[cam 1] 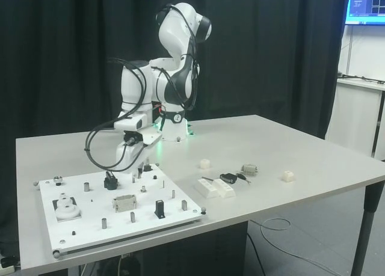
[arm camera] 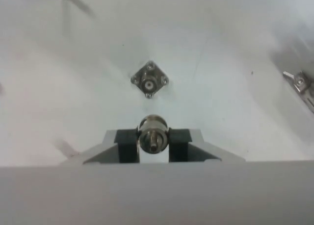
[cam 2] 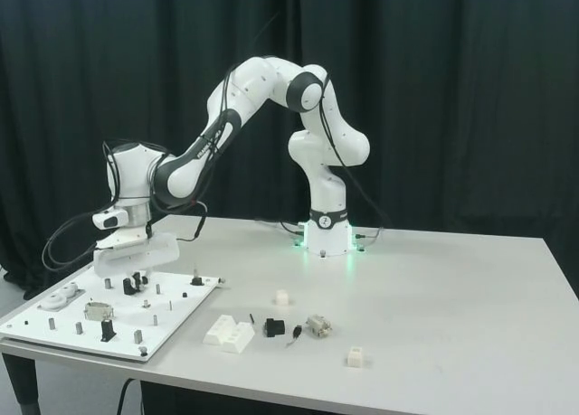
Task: Place BNC.
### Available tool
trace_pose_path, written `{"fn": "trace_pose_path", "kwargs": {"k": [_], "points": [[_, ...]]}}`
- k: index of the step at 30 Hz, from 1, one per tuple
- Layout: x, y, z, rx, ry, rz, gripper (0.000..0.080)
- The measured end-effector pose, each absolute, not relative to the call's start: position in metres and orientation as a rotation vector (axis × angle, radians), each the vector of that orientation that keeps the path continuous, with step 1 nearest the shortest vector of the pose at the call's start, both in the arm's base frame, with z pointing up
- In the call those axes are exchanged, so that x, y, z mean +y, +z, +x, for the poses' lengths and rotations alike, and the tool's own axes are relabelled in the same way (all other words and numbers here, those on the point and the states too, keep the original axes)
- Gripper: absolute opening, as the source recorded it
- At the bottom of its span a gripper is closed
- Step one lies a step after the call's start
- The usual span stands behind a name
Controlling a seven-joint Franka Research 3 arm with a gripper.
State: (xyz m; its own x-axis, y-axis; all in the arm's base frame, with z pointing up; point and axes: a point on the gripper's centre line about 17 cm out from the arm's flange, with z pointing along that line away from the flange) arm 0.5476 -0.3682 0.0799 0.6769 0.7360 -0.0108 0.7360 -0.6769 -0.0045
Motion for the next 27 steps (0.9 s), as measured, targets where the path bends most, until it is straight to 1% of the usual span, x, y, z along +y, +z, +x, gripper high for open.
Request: {"fn": "trace_pose_path", "kwargs": {"k": [5,27], "points": [[-0.3685,0.0836,0.5475,1.262,-0.017,2.881,0.0124],[-0.3677,0.084,0.5491,1.255,-0.01,2.884,0.0124]]}}
